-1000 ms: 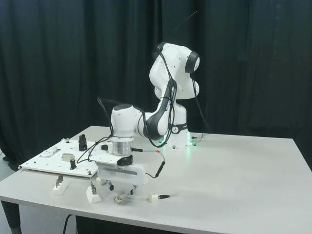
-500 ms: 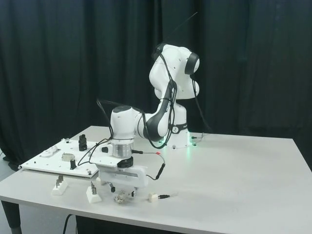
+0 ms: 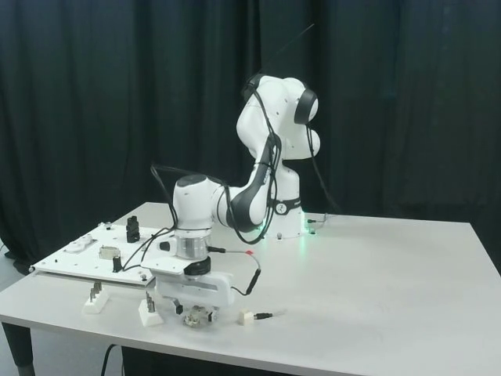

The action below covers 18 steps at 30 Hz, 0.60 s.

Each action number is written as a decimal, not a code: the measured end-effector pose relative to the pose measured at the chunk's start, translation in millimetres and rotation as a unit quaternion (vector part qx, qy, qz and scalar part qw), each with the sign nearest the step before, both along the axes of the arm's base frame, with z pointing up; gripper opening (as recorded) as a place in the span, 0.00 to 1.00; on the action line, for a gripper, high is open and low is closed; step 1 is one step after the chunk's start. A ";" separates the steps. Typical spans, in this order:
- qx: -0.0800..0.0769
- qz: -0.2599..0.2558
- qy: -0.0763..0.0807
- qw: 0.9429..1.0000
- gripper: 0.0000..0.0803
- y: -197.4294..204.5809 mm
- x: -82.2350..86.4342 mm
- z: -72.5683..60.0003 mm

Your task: Pick waterproof.

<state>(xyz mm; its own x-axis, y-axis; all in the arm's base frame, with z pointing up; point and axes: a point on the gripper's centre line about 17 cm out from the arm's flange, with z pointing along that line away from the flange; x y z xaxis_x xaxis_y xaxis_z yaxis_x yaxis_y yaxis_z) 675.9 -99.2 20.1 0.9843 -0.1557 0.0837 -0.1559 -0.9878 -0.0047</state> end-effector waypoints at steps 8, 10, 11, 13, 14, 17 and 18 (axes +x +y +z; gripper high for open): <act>-0.003 -0.002 0.009 1.000 1.00 -1.4 -2.4 -2.9; -0.006 0.003 0.012 1.000 1.00 -1.2 -2.7 -2.9; -0.007 0.006 0.013 1.000 0.87 -0.9 -2.6 -3.0; -0.008 0.009 0.014 1.000 0.67 -0.1 -2.3 -3.1; -0.008 0.011 0.014 1.000 0.67 0.3 -2.1 -3.0; -0.008 0.014 0.015 1.000 0.67 1.4 -1.5 -3.1; -0.007 0.014 0.015 1.000 0.67 1.5 -1.5 -3.1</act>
